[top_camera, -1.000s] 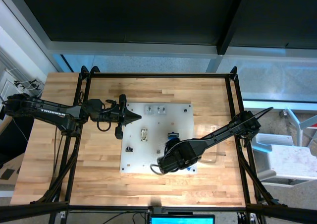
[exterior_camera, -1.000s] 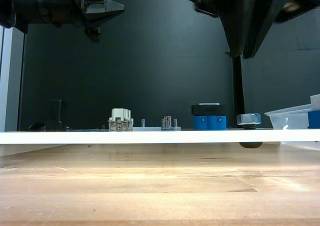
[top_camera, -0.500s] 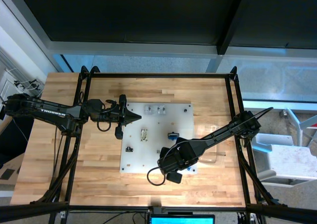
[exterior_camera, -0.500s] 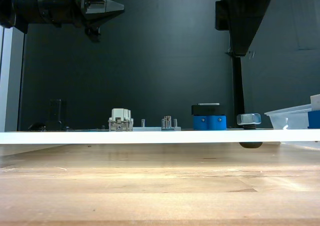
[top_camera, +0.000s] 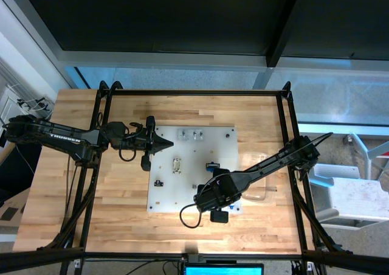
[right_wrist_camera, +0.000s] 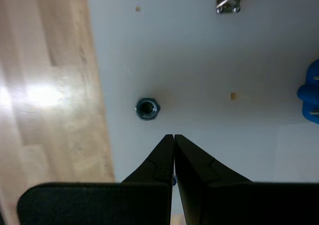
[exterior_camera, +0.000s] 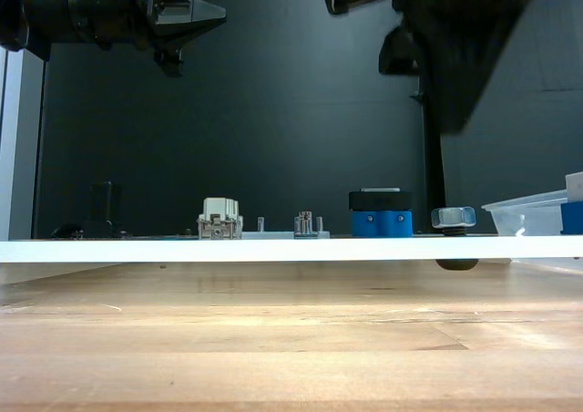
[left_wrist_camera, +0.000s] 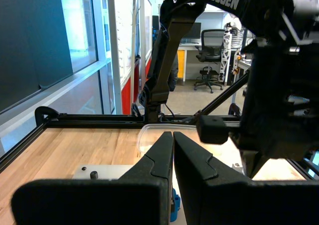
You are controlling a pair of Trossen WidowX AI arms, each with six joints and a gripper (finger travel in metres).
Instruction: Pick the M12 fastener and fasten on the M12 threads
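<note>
Nut (exterior_camera: pixel 453 217), silver hex, sits on its stud (exterior_camera: pixel 453 231) near near right edge of white board (top_camera: pixel 163 193); sliver of black stud shows beneath. Right wrist view: nut alone on board, nothing touching it. Right gripper (right_wrist_camera: pixel 174 136) hangs above board, fingers pressed together on nothing, tips just short of nut. Blue block (exterior_camera: pixel 381 222) stands left of nut in low view, clear tray (exterior_camera: pixel 533 217) on other side. Left gripper (left_wrist_camera: pixel 173 134) raised over board's far left corner, fingers clenched, empty.
</note>
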